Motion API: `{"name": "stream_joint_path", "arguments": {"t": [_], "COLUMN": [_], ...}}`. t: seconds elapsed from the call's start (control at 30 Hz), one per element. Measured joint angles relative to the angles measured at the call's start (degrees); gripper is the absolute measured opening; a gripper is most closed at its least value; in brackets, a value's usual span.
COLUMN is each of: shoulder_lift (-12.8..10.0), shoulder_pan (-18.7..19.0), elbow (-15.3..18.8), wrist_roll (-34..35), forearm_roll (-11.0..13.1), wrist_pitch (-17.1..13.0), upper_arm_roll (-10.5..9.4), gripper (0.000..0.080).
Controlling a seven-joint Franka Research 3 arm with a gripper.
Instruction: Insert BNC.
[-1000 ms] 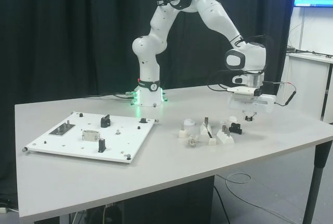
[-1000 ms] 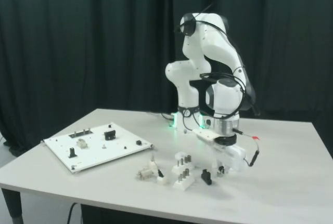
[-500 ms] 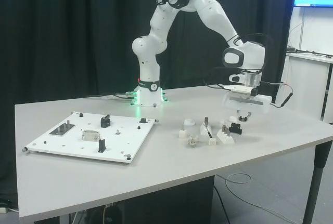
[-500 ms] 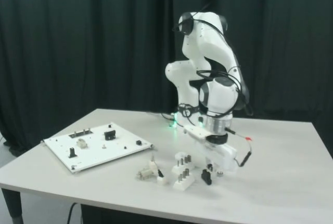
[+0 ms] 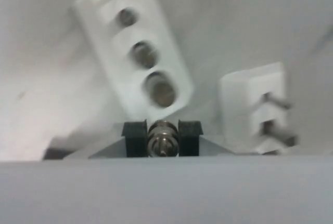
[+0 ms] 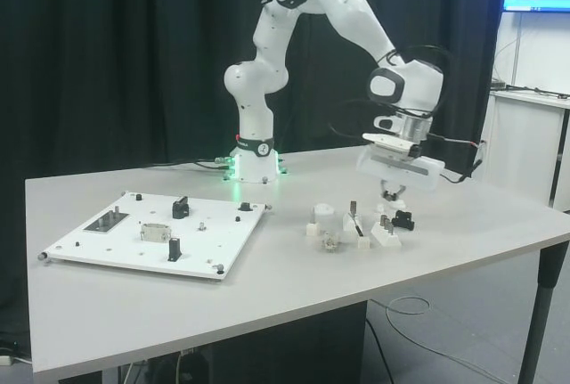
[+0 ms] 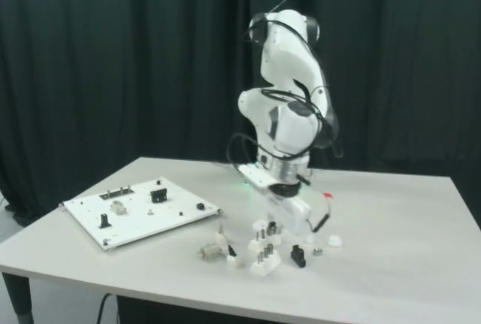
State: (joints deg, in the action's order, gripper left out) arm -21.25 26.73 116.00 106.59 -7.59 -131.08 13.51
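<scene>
**Metal plug held, carry to board in hand**

Metal plug (image 5: pixel 163 140) sits pinched between the black fingers (image 5: pixel 135 138) of the claw (image 6: pixel 389 193), above the white holders (image 6: pixel 374 232). Judged next move: carry it to the white board (image 6: pixel 107 249), at 9 o'clock across the table, and align over its socket. No readable writing.

a grey table (image 6: pixel 134 299) carried the arm's base (image 6: pixel 253 166) at its far edge. on it lay a white board (image 6: pixel 156 234) towards one end, and near the other a cluster of small white holders (image 6: pixel 356 224) with a black part (image 6: pixel 405 218) beside them.
</scene>
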Motion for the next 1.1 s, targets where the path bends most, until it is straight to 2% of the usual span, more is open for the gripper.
{"name": "stream_joint_path", "arguments": {"t": [0.17, 0.67, 0.97, 1.1], "shoulder_lift": [1.91, 7.46, 9.52, 10.21], "shoulder_pan": [-2.59, -11.58, -17.41, -20.05], "elbow": [1.58, 7.28, 9.55, 10.66], "wrist_roll": [-2.30, -11.58, -18.09, -21.46], "forearm_roll": [-1.35, -4.35, -5.57, -5.94], "wrist_pitch": [1.20, 1.07, -0.60, -2.27], "upper_arm_roll": [-0.06, -0.07, 0.10, 0.35], "gripper": [0.0122, 0.0122, 0.0122, 0.0122]}}
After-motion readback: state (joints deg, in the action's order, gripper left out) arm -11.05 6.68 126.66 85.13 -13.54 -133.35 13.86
